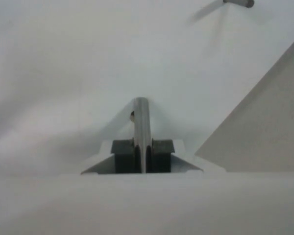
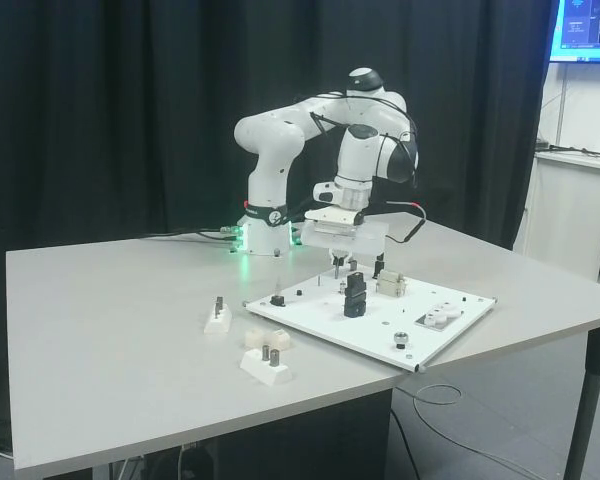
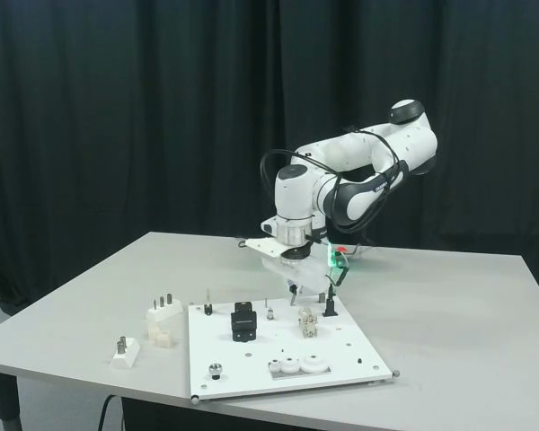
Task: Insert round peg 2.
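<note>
My gripper (image 1: 142,155) is shut on a slim grey metal round peg (image 1: 141,122), which sticks out from between the black finger pads (image 1: 121,155). In the first room view the gripper (image 2: 334,256) hangs over the back part of the white board (image 2: 450,330), with the peg (image 2: 333,266) pointing down just above the board's surface. From the second room view the gripper (image 3: 294,285) is above the board's far edge (image 3: 251,382). Which hole lies under the peg's tip is hidden.
On the board stand a black block (image 2: 354,293), a small connector (image 2: 391,285), several short pins and white round parts (image 2: 439,318). Two white holders (image 2: 217,320) (image 2: 267,358) with pegs sit on the grey table (image 2: 110,320) beside it. Another pin (image 1: 239,3) stands nearby.
</note>
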